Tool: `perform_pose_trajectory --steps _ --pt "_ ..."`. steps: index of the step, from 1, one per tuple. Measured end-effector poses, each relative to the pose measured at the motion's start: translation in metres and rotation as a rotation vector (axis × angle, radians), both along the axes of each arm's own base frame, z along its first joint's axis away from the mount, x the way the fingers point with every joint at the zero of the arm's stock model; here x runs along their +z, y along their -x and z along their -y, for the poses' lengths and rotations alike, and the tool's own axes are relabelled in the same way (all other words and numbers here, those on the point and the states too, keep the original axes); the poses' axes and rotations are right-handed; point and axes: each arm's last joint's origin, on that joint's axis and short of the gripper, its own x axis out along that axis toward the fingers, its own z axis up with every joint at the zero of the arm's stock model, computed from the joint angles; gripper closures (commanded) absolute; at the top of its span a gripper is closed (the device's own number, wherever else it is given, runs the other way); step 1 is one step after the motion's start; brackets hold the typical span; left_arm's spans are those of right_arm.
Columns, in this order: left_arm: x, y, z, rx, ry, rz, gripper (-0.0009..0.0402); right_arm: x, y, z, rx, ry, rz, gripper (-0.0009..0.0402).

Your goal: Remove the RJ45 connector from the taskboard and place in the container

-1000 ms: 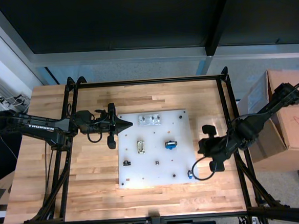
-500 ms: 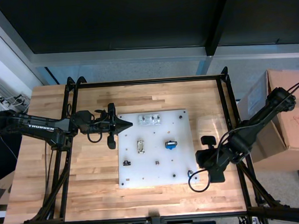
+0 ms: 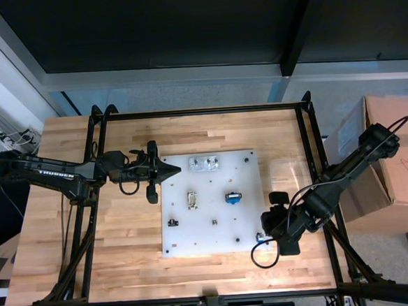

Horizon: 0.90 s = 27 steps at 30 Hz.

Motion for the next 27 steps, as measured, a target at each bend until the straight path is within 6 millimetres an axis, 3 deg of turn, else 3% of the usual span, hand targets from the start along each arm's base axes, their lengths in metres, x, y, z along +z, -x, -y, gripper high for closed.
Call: perform_pose_trajectory --steps 8,27 --pt "0.000 0.000 0.000 0.000 0.000 0.000 0.0393 -0.009 -0.006 -0.008 0.007 -0.002 0.013 0.0176" --pt "0.000 0.000 0.000 0.000 0.000 0.000 0.0393 -0.043 -0.013 -0.019 -0.014 0.011 0.059 0.0178"
